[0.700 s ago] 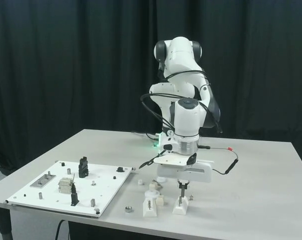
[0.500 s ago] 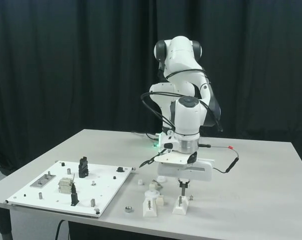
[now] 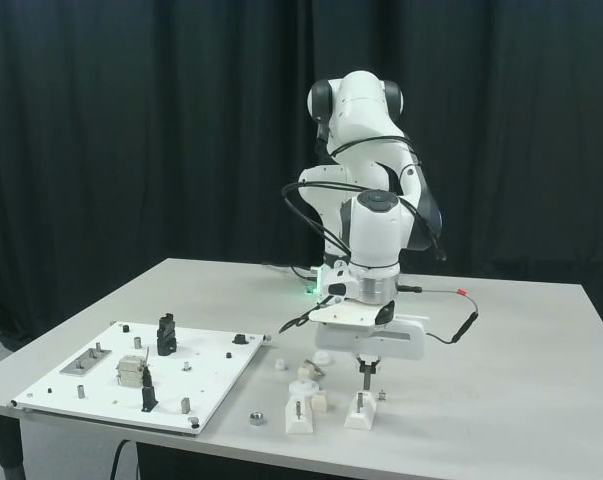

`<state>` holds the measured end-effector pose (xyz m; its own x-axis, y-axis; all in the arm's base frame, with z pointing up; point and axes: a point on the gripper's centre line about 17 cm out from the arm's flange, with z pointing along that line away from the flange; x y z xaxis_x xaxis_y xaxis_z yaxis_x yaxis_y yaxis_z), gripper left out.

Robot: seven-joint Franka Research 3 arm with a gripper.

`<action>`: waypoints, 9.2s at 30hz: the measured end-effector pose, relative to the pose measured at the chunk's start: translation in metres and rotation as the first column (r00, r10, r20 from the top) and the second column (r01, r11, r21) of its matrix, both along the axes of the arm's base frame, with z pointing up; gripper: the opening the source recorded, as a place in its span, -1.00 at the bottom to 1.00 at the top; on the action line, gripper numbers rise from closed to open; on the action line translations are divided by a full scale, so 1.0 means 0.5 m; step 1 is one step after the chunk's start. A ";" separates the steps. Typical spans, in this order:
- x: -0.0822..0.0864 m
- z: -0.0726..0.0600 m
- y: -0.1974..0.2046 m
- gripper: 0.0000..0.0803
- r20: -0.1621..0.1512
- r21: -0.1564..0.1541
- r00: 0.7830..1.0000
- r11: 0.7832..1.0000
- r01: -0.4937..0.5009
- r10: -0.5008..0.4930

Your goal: Insert square peg 3.

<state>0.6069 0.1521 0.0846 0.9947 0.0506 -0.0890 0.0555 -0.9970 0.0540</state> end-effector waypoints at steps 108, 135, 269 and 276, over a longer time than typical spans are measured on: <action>0.168 0.148 -0.293 -0.73 0.167 -0.046 0.976 0.988 0.149 -0.140; 0.255 0.225 -0.559 -0.73 0.275 -0.023 0.881 0.913 0.408 -0.386; 0.245 0.130 -1.006 -0.73 0.199 0.106 0.167 0.190 0.976 -0.966; 0.250 0.103 -1.002 -0.73 0.193 0.101 0.164 0.186 0.977 -0.967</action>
